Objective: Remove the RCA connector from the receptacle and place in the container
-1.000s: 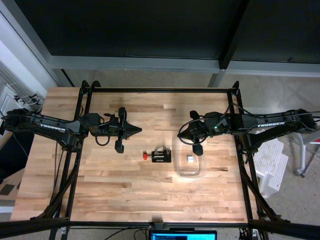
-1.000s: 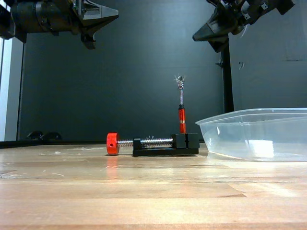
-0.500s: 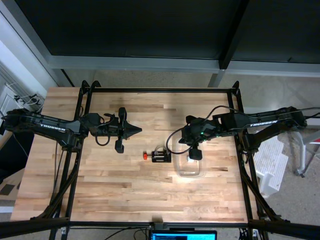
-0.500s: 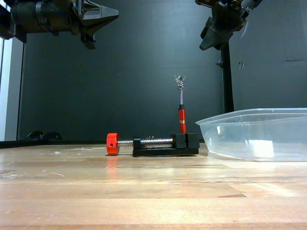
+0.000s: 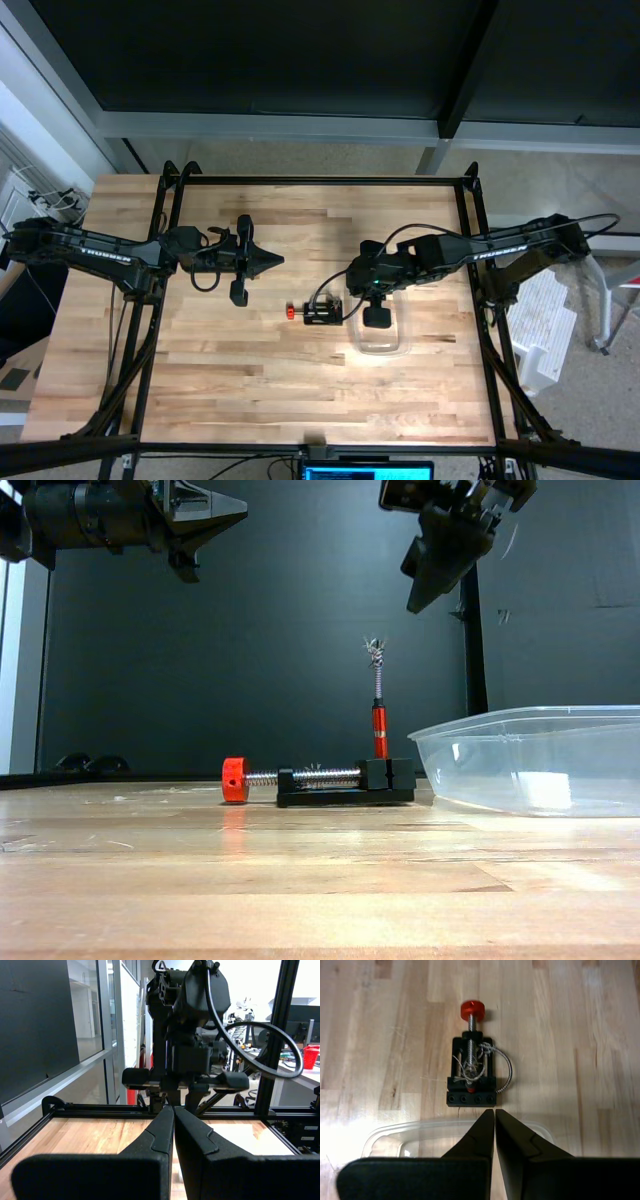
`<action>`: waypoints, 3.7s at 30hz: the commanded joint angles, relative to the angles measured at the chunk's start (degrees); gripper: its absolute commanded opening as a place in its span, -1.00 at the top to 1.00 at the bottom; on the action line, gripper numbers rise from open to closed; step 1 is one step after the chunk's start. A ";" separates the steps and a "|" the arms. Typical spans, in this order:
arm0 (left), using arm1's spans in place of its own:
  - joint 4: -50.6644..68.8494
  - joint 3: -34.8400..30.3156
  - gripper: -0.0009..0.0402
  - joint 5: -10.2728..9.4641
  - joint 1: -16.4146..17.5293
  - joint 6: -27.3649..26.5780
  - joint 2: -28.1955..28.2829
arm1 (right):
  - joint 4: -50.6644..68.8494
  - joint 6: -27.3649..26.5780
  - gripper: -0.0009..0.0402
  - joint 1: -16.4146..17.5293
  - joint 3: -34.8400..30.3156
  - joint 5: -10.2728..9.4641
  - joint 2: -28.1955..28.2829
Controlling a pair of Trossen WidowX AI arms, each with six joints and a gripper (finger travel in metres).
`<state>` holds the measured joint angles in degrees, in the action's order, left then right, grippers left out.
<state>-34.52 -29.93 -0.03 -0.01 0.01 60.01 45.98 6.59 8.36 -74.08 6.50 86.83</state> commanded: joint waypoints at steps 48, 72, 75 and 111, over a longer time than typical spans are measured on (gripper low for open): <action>-0.02 -0.02 0.96 0.00 0.00 0.00 0.00 | -10.62 3.85 0.14 1.81 0.79 2.34 16.17; -0.02 -0.02 0.96 0.00 0.00 0.00 0.00 | -11.54 2.80 0.55 1.90 0.79 2.43 17.73; -0.02 -0.02 0.96 0.00 0.00 0.00 0.00 | -11.54 2.80 0.66 1.90 0.79 2.43 17.73; -0.02 -0.02 0.96 0.00 0.02 0.00 0.00 | -10.16 2.75 0.94 1.79 0.76 2.47 11.06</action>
<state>-34.54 -29.95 -0.05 -0.01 0.01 60.01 35.81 9.34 10.13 -73.28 9.02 98.39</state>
